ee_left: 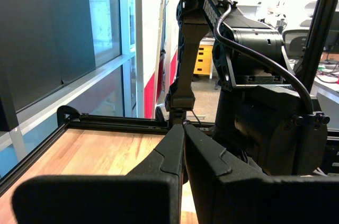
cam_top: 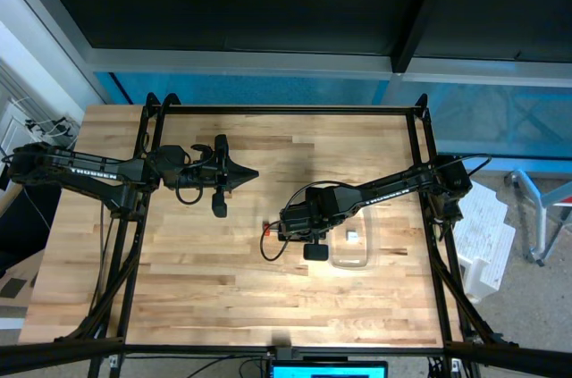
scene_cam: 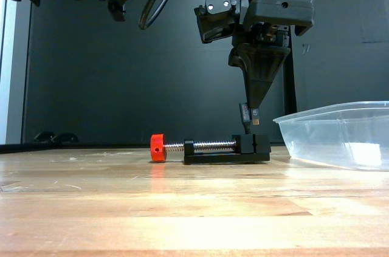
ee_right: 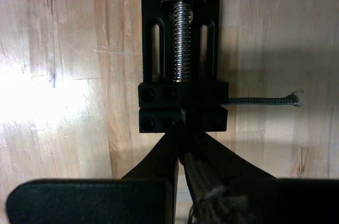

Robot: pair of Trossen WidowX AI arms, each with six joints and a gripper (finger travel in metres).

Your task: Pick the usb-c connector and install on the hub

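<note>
The hub [scene_cam: 225, 149] is a small black clamp-like block with a threaded screw and an orange-red knob [scene_cam: 158, 147], lying on the wooden table. A thin grey braided pin [ee_right: 265, 100] sticks out of its side. My right gripper [scene_cam: 251, 106] points straight down over the hub's block end, shut on the usb-c connector [scene_cam: 245, 115]. This small dark piece hangs upright, and its lower end reaches the top of the block. In the right wrist view the closed fingers [ee_right: 164, 155] meet at the hub [ee_right: 183, 91]. My left gripper [cam_top: 250, 175] is shut and hovers at the table's left, holding nothing.
A clear plastic tray [scene_cam: 340, 135] stands just right of the hub, with a small whitish piece [cam_top: 352, 236] inside it. The black frame rails [cam_top: 286, 110] run around the table. The right arm [cam_top: 393, 186] reaches in from the right.
</note>
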